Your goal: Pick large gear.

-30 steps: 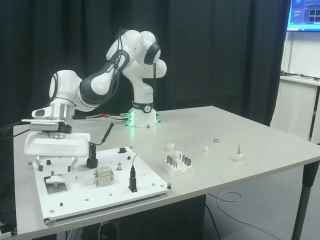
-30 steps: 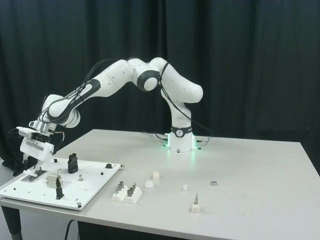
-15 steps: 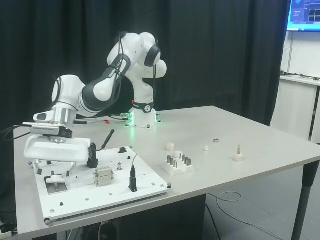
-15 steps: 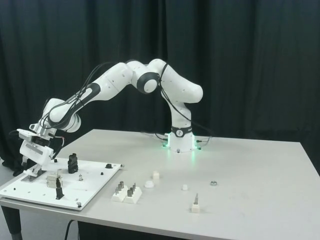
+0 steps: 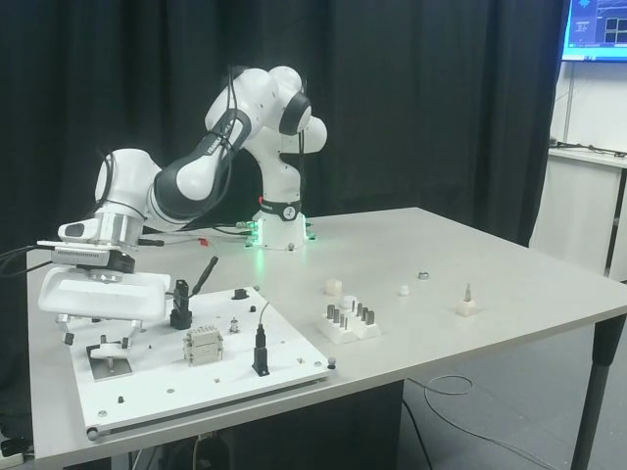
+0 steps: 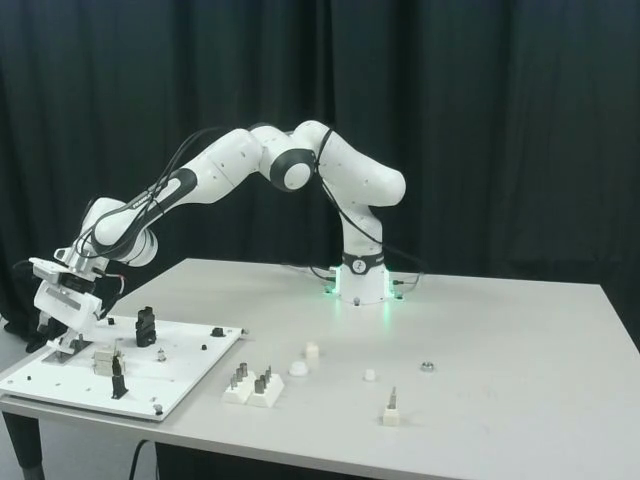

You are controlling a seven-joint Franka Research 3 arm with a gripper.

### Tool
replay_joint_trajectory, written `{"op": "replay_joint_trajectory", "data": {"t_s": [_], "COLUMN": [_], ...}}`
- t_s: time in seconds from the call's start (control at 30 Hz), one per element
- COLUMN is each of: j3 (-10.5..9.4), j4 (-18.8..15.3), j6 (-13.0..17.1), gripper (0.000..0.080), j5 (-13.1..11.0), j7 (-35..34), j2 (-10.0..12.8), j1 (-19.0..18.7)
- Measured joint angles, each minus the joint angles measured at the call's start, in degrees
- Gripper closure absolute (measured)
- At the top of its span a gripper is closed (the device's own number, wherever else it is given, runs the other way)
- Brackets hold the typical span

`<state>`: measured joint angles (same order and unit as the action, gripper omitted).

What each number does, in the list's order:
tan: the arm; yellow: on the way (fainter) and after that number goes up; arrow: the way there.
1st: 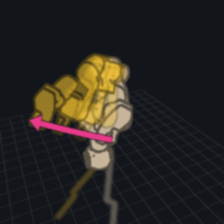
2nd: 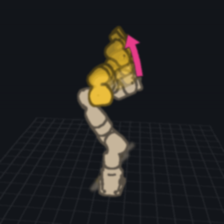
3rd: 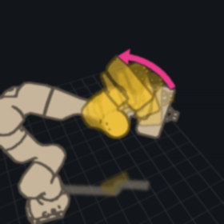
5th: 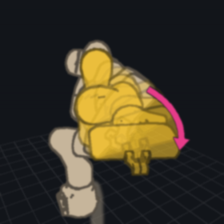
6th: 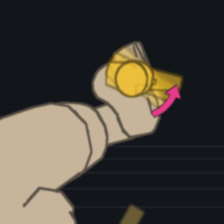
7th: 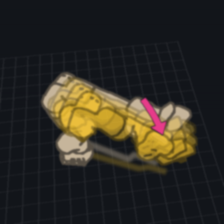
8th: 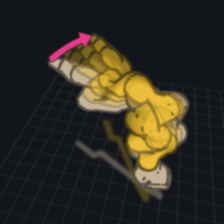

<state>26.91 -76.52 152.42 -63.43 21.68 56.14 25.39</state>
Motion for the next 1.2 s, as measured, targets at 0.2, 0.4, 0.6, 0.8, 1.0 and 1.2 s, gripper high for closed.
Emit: {"op": "replay_joint_trajectory", "data": {"t_s": [0.2,0.4,0.6,0.8,1.0,1.2], "j3": [-1.12,-1.37,-1.44,-1.44,-1.44,-1.44], "j4": [0.7,1.0,1.1,1.1,1.1,1.1], "j6": [0.0,-0.2,-0.9,-1.8,-2.4,-2.4], "gripper": [0.0003,0.0003,0.0003,0.0003,0.0003,0.0003], "j5": [0.0,0.0,0.0,0.0,0.0,0.0], "j7": [0.1,0.2,0.3,0.3,0.3,0.3], "j2": [0.0,0.0,0.0,0.0,0.1,0.2], "j1": [0.7,0.7,0.7,0.8,0.8,0.8]}}
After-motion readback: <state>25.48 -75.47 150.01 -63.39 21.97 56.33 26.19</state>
